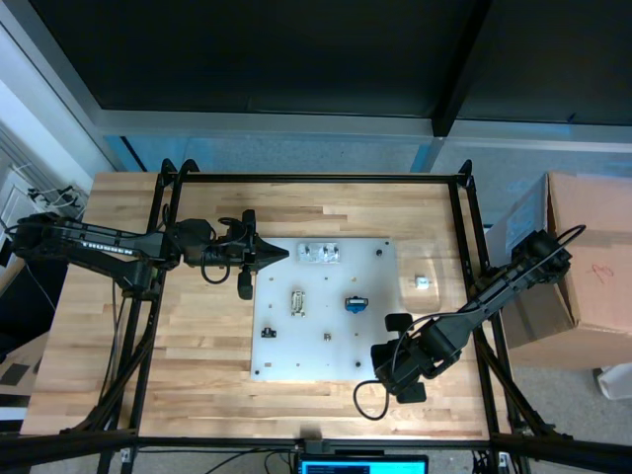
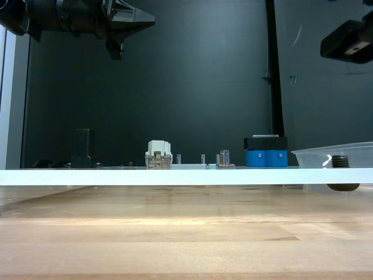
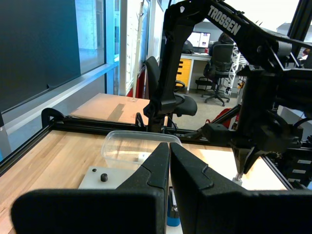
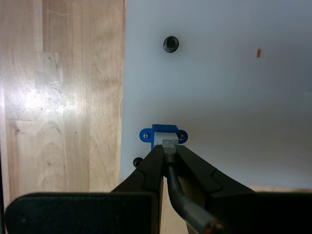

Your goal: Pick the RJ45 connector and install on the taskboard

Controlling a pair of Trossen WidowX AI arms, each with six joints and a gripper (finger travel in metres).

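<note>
Pale wooden table [image 1: 197, 336], smooth white board [image 1: 296, 355]. Left hand [image 1: 281, 254], fingers pressed together, hovers over the board's left edge. Right hand [image 4: 169, 150] clamps the grey RJ45 connector [image 4: 169, 143], held high, clear of the blue socket [image 4: 163, 132].

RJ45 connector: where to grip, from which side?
Probably the connector boot behind the head, fingers on its sides, from the cable end, leaving the nose free. The right gripper, high over the board, holds it so; the left gripper, shut, hovers over the board's left edge.
</note>
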